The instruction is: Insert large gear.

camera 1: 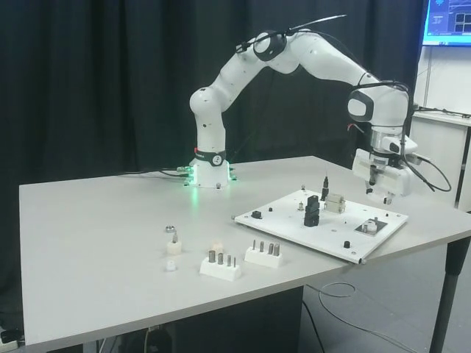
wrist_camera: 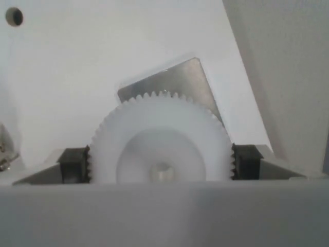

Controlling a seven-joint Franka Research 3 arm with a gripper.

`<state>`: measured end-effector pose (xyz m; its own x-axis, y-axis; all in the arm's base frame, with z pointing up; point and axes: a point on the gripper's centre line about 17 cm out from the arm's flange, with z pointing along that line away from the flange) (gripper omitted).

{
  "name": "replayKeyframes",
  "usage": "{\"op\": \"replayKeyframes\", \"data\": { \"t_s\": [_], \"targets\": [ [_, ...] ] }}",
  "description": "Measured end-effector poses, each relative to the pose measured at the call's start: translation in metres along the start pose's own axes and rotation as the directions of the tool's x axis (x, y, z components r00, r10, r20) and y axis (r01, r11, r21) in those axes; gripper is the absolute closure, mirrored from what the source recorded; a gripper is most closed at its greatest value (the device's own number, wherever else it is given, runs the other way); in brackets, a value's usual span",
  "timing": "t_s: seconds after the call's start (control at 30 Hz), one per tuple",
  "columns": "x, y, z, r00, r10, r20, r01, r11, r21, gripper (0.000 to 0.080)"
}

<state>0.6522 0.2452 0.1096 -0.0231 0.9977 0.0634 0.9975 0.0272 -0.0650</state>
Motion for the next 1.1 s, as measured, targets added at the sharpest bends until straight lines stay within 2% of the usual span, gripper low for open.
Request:
{"op": "replayKeyframes", "data": {
  "t_s": [0.17, 0.47, 0.8, 1.1],
  "targets": [
    [0.0, 0.002, 0.006, 0.999, -0.054, -0.005, 0.054, 0.998, -0.014, 0.0209],
    [-0.001, 0.008, 0.018, 0.996, -0.088, -0.027, 0.086, 0.995, -0.046, 0.0209],
    [-0.003, 0.014, 0.031, 0.992, -0.117, -0.055, 0.114, 0.992, -0.061, 0.0209],
    [-0.004, 0.016, 0.039, 0.99, -0.109, -0.094, 0.103, 0.993, -0.063, 0.0209]
  ]
}}
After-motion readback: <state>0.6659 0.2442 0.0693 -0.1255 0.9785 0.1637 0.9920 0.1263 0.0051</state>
